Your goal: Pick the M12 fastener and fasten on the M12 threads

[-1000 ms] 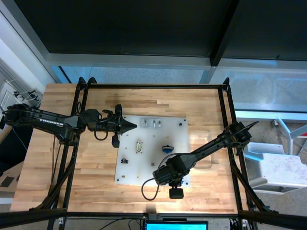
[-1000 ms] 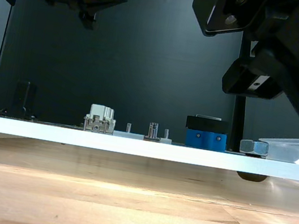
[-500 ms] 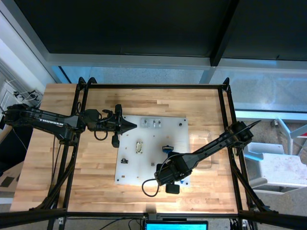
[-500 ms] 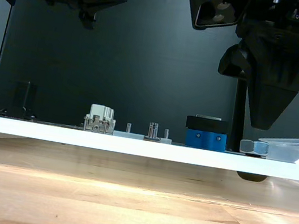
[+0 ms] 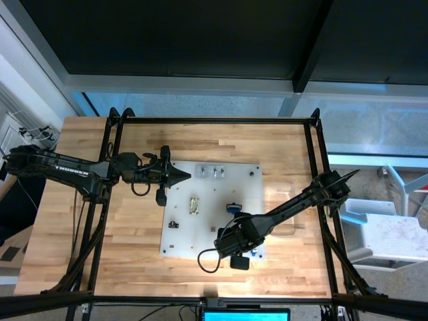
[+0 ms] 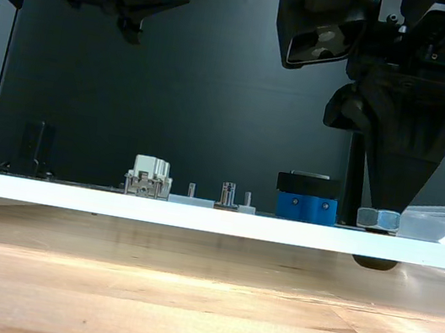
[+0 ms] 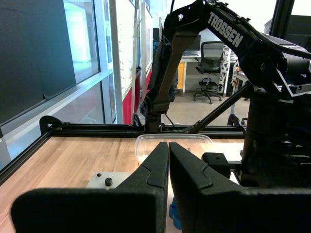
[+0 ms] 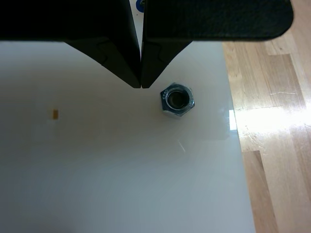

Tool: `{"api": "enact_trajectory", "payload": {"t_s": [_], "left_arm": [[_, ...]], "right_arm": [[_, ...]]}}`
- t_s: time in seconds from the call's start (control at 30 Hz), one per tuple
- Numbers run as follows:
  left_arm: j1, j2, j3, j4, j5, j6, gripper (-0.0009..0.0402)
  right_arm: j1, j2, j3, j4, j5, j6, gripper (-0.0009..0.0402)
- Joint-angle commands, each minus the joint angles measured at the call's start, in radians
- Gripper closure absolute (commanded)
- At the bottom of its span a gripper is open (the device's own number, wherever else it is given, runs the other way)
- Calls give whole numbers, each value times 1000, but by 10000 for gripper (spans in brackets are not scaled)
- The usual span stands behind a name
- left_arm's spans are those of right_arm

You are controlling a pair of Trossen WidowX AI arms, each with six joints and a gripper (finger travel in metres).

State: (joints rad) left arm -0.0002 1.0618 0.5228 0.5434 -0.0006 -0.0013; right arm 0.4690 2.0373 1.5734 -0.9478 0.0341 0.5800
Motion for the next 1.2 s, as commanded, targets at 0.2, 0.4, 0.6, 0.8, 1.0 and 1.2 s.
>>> {"api": "enact_trajectory", "payload": {"t_s": [0.2, 0.4, 0.6, 0.8, 1.0, 1.2], "left_arm": [[0, 0, 0, 1, 0, 0, 393], [0, 0, 0, 1, 0, 0, 393], [0, 0, 0, 1, 0, 0, 393], [0, 0, 0, 1, 0, 0, 393], [0, 0, 0, 1, 0, 0, 393], [0, 0, 0, 1, 0, 0, 393]], "right_arm": [[2, 1, -23, 53, -32, 16, 393], [3, -4, -17, 56, -318, -64, 393], [3, -21, -17, 40, -240, -57, 393], [3, -38, -17, 32, -166, -31, 393], [2, -40, -17, 5, 40, -8, 393], [2, -17, -17, 24, 50, -9, 393]]}}
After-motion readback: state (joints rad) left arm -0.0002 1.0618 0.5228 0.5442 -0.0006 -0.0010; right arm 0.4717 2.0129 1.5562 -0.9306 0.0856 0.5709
